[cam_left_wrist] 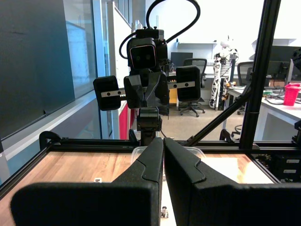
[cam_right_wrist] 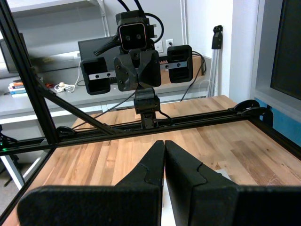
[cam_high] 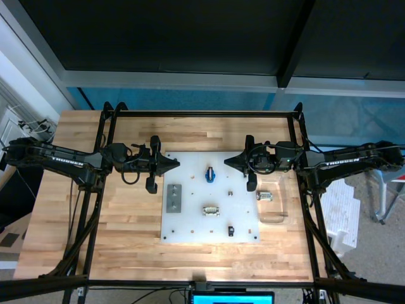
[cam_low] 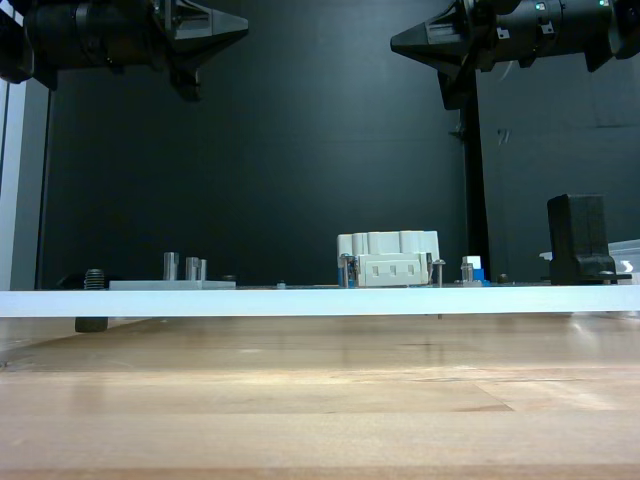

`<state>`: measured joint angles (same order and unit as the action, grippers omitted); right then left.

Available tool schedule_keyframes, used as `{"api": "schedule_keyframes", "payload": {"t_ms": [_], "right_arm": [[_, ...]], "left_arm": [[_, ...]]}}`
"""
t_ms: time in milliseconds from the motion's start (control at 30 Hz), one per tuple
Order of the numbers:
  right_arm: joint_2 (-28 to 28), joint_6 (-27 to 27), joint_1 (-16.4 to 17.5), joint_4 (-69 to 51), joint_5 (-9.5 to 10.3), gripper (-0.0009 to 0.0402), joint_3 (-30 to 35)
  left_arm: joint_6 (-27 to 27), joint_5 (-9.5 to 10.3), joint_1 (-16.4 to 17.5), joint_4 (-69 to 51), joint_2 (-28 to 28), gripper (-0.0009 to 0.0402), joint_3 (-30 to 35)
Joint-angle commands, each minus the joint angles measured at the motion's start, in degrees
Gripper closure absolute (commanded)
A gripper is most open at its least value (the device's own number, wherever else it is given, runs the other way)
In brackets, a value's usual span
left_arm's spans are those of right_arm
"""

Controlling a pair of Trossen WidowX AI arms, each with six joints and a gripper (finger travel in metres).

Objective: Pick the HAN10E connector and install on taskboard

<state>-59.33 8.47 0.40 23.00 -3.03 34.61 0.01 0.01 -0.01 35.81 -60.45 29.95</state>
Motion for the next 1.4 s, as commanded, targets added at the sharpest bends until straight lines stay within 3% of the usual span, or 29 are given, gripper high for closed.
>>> {"api": "schedule_keyframes", "payload": {"t_ms": [33, 600, 1400], "right_arm": [[0.0, -2.9, 0.0, 1.6, 0.04, 0.0393, 0.0], [0.0, -2.5, 0.0, -0.4, 0.0, 0.0393, 0.6], [0.0, -7.5, 0.0, -71.3, -0.48, 0.0393, 22.3]], "left_arm": [[0.0, 0.0, 0.0, 0.0, 0.0, 0.0392, 0.0], [0.0, 0.0, 0.0, 0.0, 0.0, 0.0392, 0.0], [0.0, 0.0, 0.0, 0.0, 0.0, 0.0392, 0.0]]}}
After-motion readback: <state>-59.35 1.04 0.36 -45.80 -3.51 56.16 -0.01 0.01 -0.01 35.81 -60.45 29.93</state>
